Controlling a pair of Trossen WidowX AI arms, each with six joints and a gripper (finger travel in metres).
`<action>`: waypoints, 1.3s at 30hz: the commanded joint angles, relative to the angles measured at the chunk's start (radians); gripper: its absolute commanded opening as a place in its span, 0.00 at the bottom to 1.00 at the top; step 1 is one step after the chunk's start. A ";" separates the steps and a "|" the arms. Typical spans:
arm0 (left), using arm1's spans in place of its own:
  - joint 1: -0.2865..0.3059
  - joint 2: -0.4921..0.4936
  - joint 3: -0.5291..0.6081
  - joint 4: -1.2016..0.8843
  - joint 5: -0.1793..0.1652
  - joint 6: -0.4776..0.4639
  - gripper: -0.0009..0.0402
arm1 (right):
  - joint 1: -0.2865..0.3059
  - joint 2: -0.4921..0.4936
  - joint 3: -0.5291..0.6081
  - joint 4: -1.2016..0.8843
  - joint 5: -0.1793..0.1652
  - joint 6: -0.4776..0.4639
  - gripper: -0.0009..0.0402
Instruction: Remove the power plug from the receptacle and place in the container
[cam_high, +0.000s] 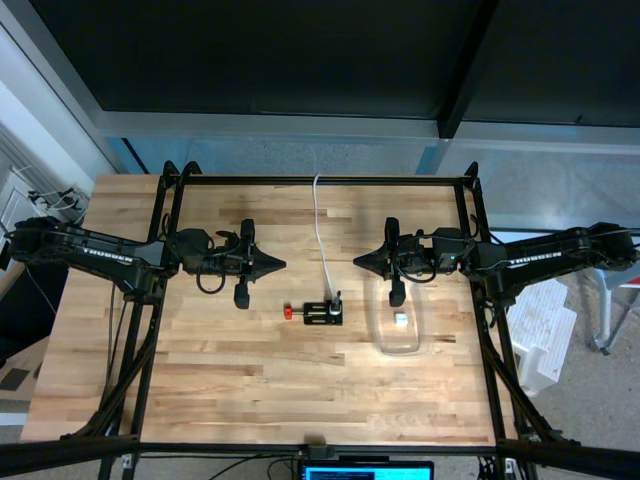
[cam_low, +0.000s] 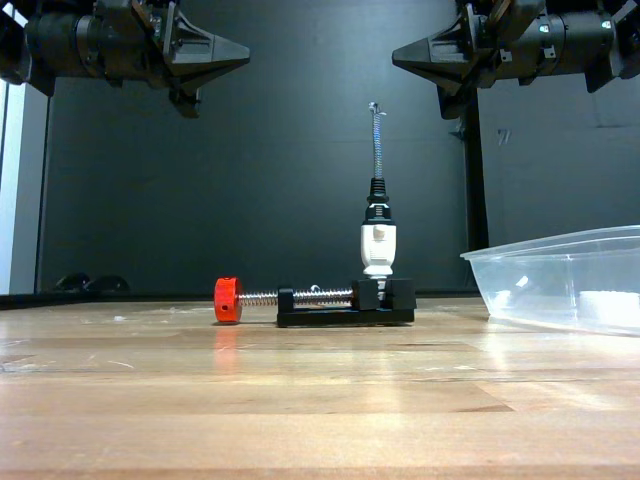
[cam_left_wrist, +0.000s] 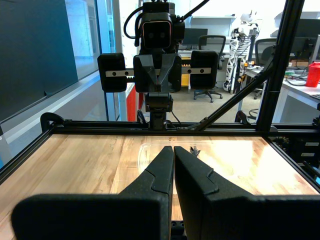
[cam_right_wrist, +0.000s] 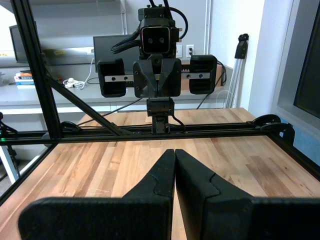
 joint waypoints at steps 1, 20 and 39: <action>0.001 0.000 0.000 0.000 0.000 0.000 0.02 | 0.000 0.000 0.000 0.017 -0.031 -0.002 0.02; 0.001 0.000 0.000 0.000 0.000 0.000 0.02 | 0.002 0.001 0.038 -0.159 -0.032 0.072 0.02; 0.001 0.000 0.000 0.000 0.000 0.000 0.02 | 0.088 0.229 0.493 -1.109 -0.019 0.066 0.07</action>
